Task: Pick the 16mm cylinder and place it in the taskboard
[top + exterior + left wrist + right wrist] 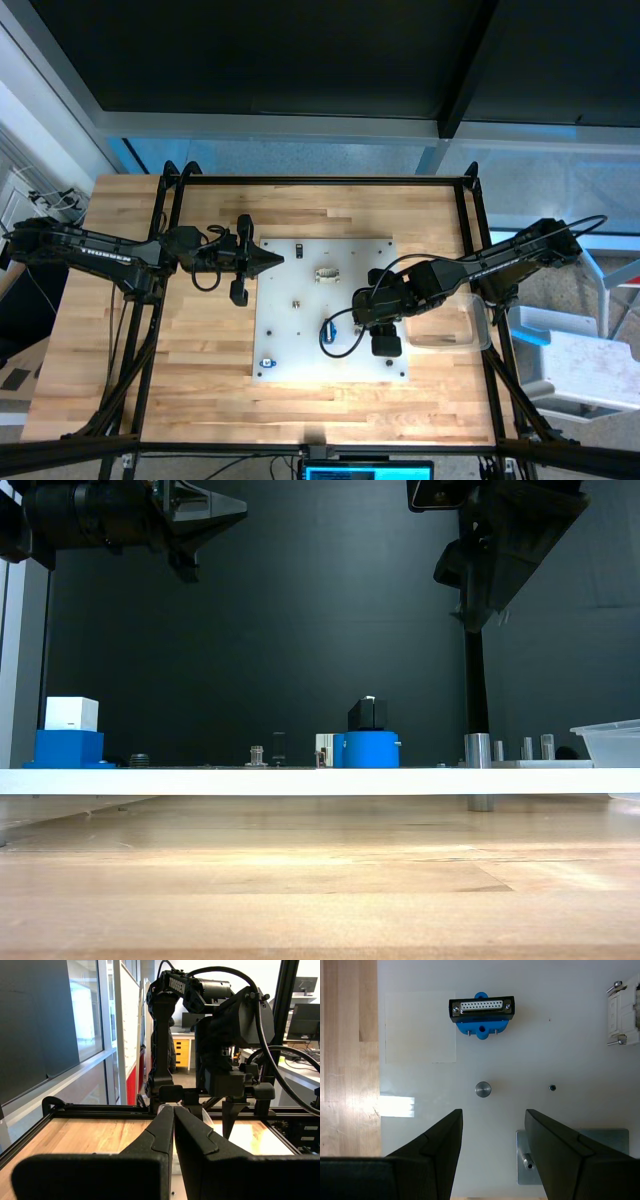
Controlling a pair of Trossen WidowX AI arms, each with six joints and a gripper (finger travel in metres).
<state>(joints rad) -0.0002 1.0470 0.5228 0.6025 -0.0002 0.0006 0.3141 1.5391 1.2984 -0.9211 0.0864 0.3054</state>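
Note:
The 16mm cylinder [482,1089] is a small dull silver peg standing upright in a hole of the white taskboard [420,1010]. In the low view the cylinder [478,750] passes through the taskboard [300,780] and shows a little below it. My right gripper [492,1112] hangs open well above the peg, its fingers [440,1145] apart and holding nothing. From the side, the right gripper [478,600] is high over the board. My left gripper [270,258] is shut and empty, level above the taskboard's [300,340] left edge.
On the board stand a blue part with a black connector [481,1012], a pale connector [625,1010] and a grey block [600,1160] with pegs. A blue block with a white cube [70,735] sits near the front left. A clear tray [460,330] lies right of the board.

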